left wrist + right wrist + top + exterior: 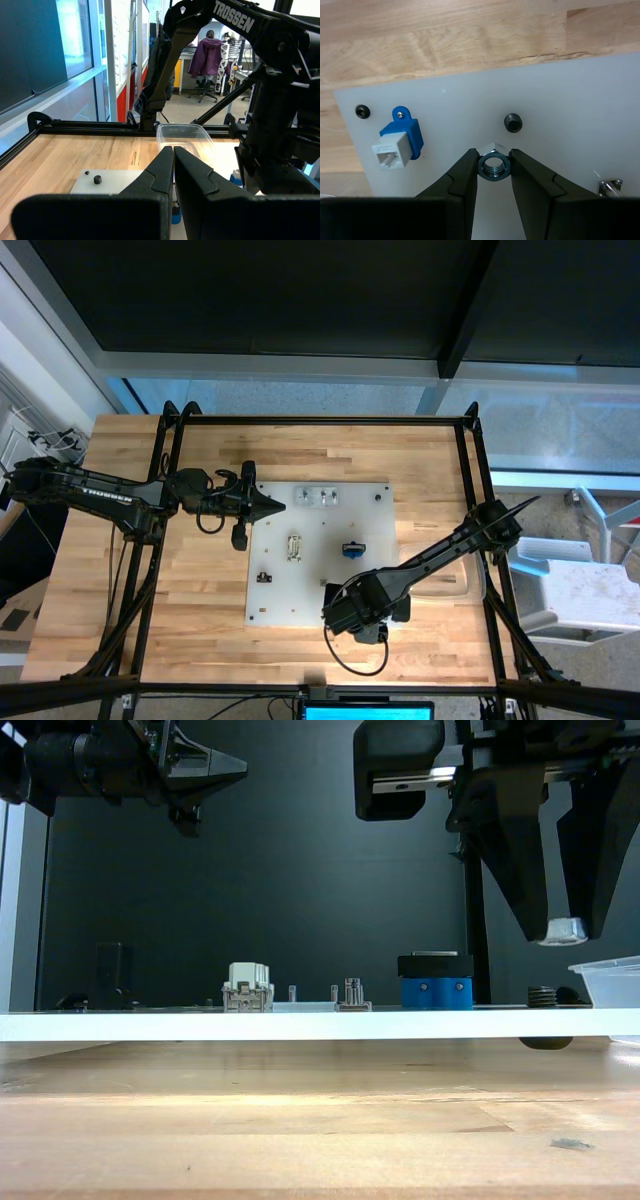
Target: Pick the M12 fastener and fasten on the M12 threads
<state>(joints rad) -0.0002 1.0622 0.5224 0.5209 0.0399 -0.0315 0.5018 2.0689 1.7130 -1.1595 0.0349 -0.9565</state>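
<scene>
Finding: the right gripper (pixel 563 930) hangs above the near right edge of the white board (pixel 300 590), fingers pointing down. They are closed narrowly on the M12 fastener (pixel 493 166), which is pinched at its flats between the two fingertips. The nut is held clear of the board, not resting on anything.

Key relation: the M12 threads (pixel 513 122) stand bare, ribs showing, on the board near that same edge. In the right wrist view the stud lies just beyond the nut and a little to one side, apart from it and not under the bore. In the low view the stud sits below the nut and slightly towards the board's middle. The nut's bore runs upright, parallel to the stud's axis, so tilt looks acceptable. In my judgement what remains is a short sideways correction and then a descent.

The clear tray (pixel 610 975) lies just off the board's right edge.

The left gripper (pixel 173 167) is raised over the board's far left part, fingers pressed together and empty, well apart from the stud. The right arm is plainly the nearer.
</scene>
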